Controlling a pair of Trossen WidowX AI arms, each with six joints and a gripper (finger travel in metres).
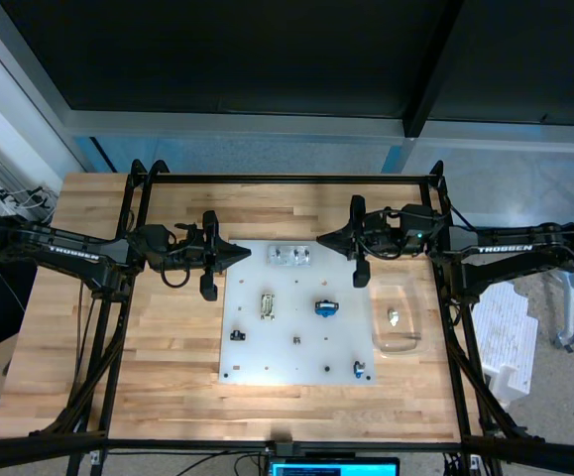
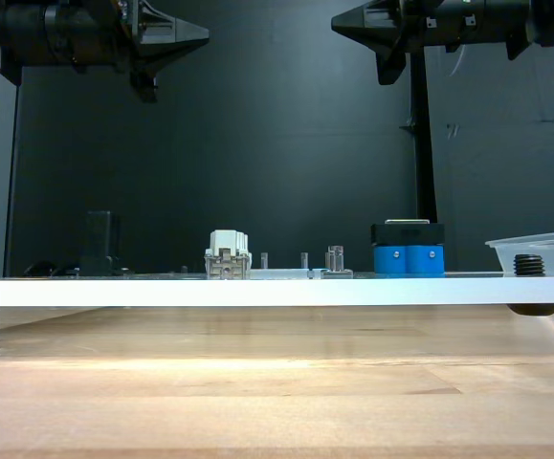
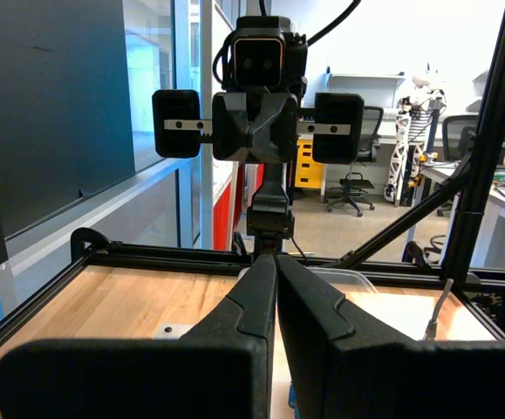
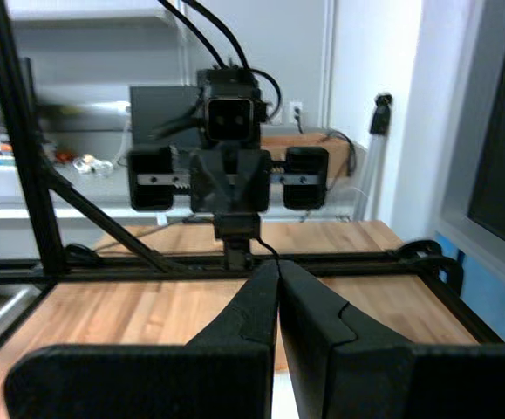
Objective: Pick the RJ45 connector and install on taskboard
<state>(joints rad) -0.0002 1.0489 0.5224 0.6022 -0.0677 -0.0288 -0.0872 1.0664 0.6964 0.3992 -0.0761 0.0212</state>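
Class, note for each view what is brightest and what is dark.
High view: even light on the flat white square taskboard, with the shut left gripper and shut right gripper above its far edge. Low view: a bright glare band on the wooden table, both grippers dark against a black backdrop. Wrist views: bright rooms behind.
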